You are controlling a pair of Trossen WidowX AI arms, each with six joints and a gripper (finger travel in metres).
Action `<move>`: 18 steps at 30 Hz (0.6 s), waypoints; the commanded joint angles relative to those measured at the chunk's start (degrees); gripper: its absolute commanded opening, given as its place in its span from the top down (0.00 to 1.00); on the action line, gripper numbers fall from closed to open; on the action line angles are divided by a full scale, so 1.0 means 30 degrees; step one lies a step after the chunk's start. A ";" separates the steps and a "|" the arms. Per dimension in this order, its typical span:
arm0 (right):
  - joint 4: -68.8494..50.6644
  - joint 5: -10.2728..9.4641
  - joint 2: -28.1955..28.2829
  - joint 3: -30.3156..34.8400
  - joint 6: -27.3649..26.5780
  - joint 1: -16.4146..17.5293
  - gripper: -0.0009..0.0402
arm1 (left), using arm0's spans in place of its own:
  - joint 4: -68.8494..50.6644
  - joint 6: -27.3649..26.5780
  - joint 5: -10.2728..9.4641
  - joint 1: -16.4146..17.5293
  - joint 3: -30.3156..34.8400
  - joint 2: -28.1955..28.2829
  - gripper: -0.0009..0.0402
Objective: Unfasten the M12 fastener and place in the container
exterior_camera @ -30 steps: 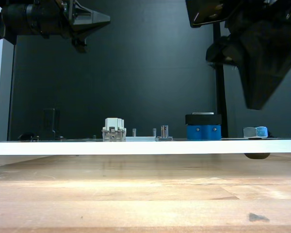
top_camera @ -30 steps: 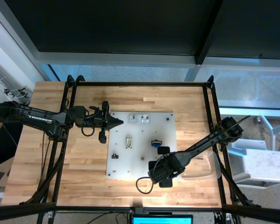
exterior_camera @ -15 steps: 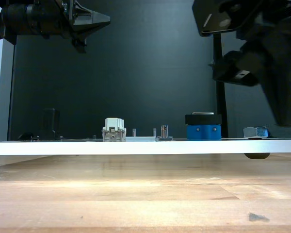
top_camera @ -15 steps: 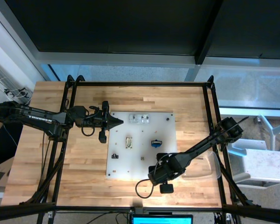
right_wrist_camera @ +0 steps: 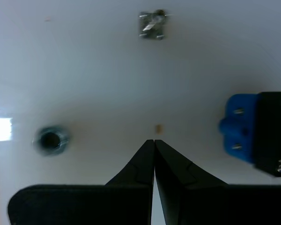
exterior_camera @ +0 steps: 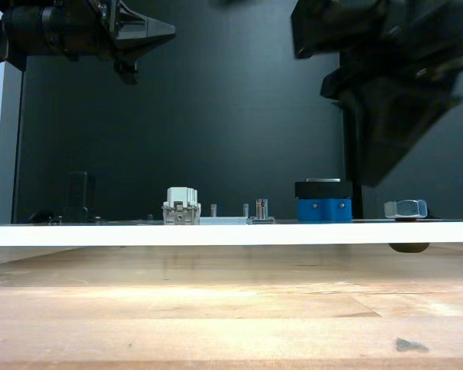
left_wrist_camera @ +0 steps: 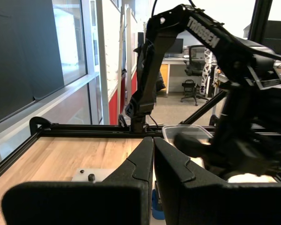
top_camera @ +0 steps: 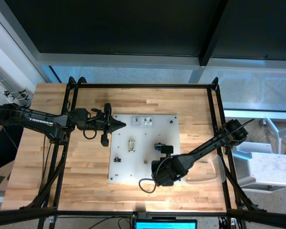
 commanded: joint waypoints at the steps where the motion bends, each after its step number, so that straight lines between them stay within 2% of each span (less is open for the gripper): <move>1: 0.0066 -0.1464 -0.0036 0.0168 0.0058 -0.0007 0.98 | 0.0022 0.0000 0.0000 0.0007 0.0007 -0.0007 0.98; 3: 0.0379 -0.2783 -0.0036 0.0240 0.0015 -0.0007 0.98 | 0.0000 0.0000 0.0000 0.0007 0.0000 0.0000 0.98; 7: 0.1377 -0.5931 -0.0036 0.0233 0.0146 0.0000 0.98 | 0.0007 0.0000 0.0000 0.0000 0.0007 0.0007 0.98; 9: 0.2004 -0.6965 0.0029 0.0226 0.0393 0.0000 0.98 | 0.0015 0.0000 -0.0007 0.0015 0.0007 -0.0044 0.98; 10: 0.2259 -0.7104 0.0095 0.0197 0.0525 -0.0007 0.98 | 0.0015 0.0000 0.0000 0.0007 0.0007 -0.0029 0.98; 18: 0.2987 -0.6980 0.0692 -0.0197 0.0495 -0.0022 0.98 | 0.0000 0.0000 0.0000 0.0007 0.0000 0.0007 0.98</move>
